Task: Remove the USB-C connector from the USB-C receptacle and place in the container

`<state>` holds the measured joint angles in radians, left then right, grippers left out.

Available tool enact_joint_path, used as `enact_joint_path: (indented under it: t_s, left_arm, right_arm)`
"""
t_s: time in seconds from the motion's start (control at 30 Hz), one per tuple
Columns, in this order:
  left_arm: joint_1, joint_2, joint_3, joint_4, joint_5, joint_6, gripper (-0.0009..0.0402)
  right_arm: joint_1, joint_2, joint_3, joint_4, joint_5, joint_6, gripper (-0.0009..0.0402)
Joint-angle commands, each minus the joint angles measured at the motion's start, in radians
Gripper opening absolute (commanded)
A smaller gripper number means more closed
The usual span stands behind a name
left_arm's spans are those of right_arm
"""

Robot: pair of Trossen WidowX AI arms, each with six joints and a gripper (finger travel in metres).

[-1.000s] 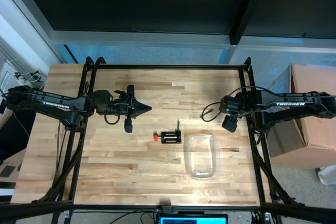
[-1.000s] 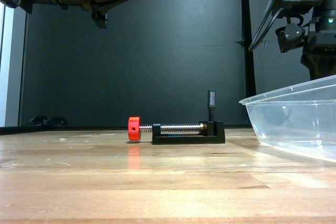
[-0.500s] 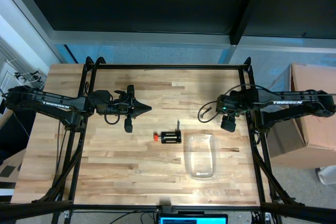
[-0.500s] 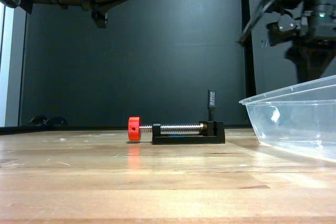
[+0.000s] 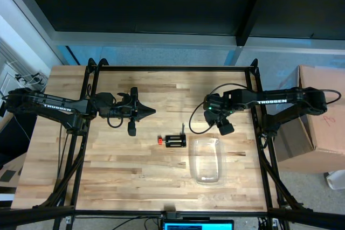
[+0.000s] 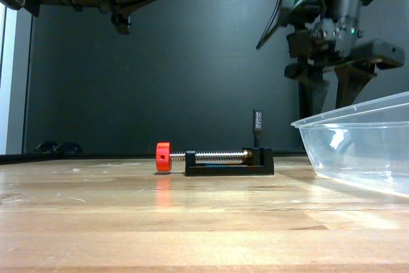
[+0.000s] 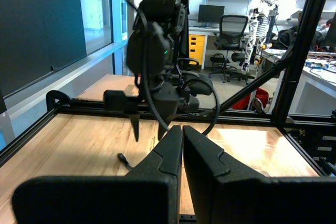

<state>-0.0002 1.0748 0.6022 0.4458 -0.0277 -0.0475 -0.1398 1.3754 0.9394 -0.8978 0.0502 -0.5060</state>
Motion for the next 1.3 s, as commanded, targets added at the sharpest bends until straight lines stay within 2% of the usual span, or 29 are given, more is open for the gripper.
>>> enact_joint_path:
  t_s: [0.03, 0.13, 0.5, 0.87, 1.0, 1.3]
  left_arm:
    - [0.0, 0.0, 0.0, 0.0, 0.0, 0.0, 0.0]
    - [0.0, 0.0, 0.0, 0.0, 0.0, 0.0, 0.0]
    - [0.0, 0.0, 0.0, 0.0, 0.0, 0.0, 0.0]
    - [0.0, 0.0, 0.0, 0.001, 0.0, 0.0, 0.0]
    - [0.0, 0.0, 0.0, 0.0, 0.0, 0.0, 0.0]
    - [0.0, 0.0, 0.0, 0.0, 0.0, 0.0, 0.0]
  right_arm:
    - [-0.04, 0.04, -0.001, 0.0, -0.006, -0.062, 0.022]
    - [-0.066, 0.083, -0.001, 0.016, -0.019, -0.096, 0.022]
    - [-0.067, 0.23, -0.001, 0.126, -0.026, -0.123, 0.022]
    - [-0.067, 0.304, -0.008, 0.182, -0.024, -0.139, 0.0212]
    - [-0.068, 0.309, -0.009, 0.185, -0.024, -0.143, 0.017]
    - [-0.068, 0.307, -0.008, 0.179, -0.016, -0.157, 0.0023]
